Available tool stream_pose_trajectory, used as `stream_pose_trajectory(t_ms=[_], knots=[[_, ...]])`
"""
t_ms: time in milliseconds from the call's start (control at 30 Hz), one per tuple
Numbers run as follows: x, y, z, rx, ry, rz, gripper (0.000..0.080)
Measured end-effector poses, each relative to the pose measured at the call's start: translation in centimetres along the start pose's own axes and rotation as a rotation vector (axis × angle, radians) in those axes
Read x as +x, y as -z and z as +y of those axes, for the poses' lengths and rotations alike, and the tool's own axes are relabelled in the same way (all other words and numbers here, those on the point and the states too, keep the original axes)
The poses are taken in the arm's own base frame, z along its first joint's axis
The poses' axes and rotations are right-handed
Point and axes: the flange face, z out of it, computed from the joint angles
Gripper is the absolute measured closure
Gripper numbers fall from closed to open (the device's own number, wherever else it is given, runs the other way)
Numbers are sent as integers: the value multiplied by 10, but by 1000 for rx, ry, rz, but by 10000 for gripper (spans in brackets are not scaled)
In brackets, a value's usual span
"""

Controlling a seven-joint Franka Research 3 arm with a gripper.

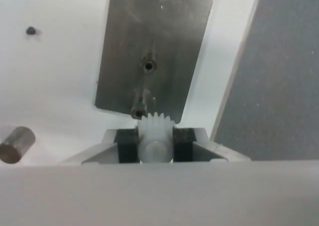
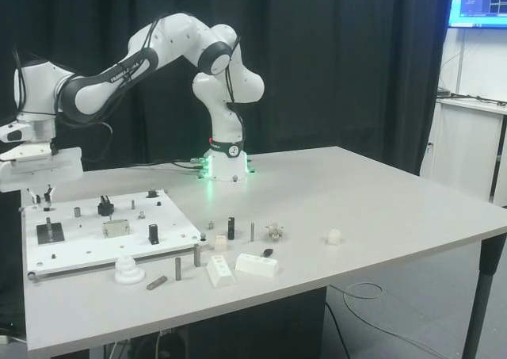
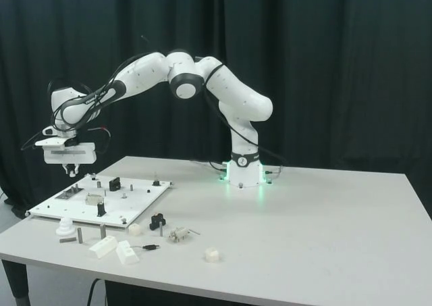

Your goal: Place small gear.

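Note:
My gripper (image 1: 155,142) is shut on a small white gear (image 1: 155,131); its teeth show between the black pads (image 1: 127,143). Below the gear lies a grey metal plate (image 1: 149,46) with short pegs (image 1: 139,109), set on the white board (image 1: 55,71). In the room views the gripper (image 2: 38,192) (image 3: 69,171) hangs above the far left corner of the white board (image 2: 103,236) (image 3: 101,198), over the grey plate (image 2: 47,232) (image 3: 69,194). The gear itself is too small to make out there.
A grey cylinder (image 1: 16,144) stands on the board near the gripper. Black fixtures (image 2: 152,233) and pegs stand on the board. A large white gear (image 2: 128,271), white blocks (image 2: 238,266), pins and small parts lie on the grey table (image 2: 356,200) in front of the board.

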Motion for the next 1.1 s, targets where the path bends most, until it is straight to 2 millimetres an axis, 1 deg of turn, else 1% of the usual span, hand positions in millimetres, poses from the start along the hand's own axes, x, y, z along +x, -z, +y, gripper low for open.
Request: stream_pose_trajectory(t_ms=[367, 1100], knots=[[6, 7, -4, 8, 12, 2, 662], [14, 14, -10, 3, 10, 12, 662]])
